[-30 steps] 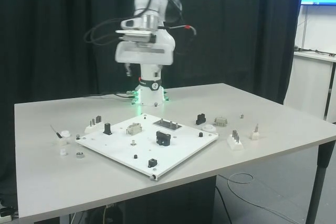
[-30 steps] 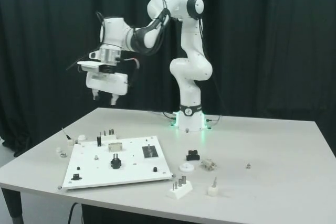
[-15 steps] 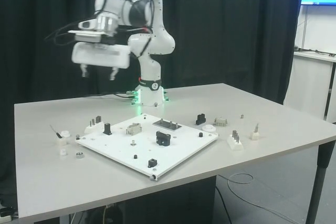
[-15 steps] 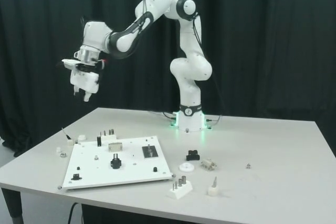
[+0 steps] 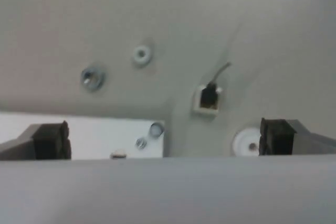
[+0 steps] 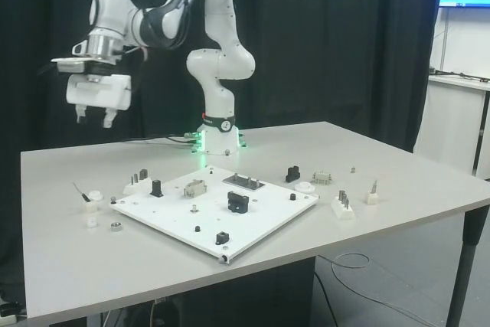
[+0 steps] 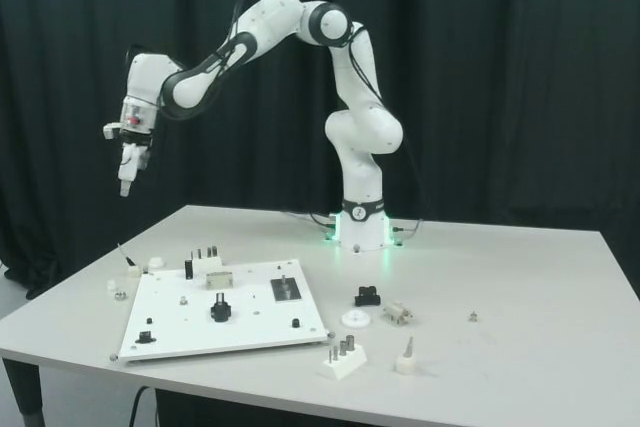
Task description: Pick USB.
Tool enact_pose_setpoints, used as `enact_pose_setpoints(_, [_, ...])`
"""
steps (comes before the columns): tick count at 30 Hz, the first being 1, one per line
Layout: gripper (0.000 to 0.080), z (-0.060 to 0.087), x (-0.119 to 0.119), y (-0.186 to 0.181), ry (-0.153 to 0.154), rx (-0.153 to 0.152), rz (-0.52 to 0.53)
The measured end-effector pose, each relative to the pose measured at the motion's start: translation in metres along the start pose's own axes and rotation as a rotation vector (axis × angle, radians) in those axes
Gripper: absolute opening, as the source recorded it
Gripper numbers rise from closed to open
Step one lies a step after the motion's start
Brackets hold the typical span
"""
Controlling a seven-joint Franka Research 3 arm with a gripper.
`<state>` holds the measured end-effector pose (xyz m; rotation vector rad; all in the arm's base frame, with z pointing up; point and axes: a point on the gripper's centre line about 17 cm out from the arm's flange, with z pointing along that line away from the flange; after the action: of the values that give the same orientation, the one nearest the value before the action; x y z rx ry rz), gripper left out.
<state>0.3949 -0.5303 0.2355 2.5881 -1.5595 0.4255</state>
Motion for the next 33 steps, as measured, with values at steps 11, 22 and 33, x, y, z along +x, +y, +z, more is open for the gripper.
enact_pose_setpoints(11, [0.0800, 0.030, 0.009, 0.033, -0.067, -0.023, 0.095])
enact_pose_setpoints(22, [0.0800, 0.064, 0.006, 0.045, -0.140, -0.027, 0.145])
enact_pose_setpoints(33, [0.0800, 0.093, 0.001, 0.033, -0.196, -0.007, 0.174])
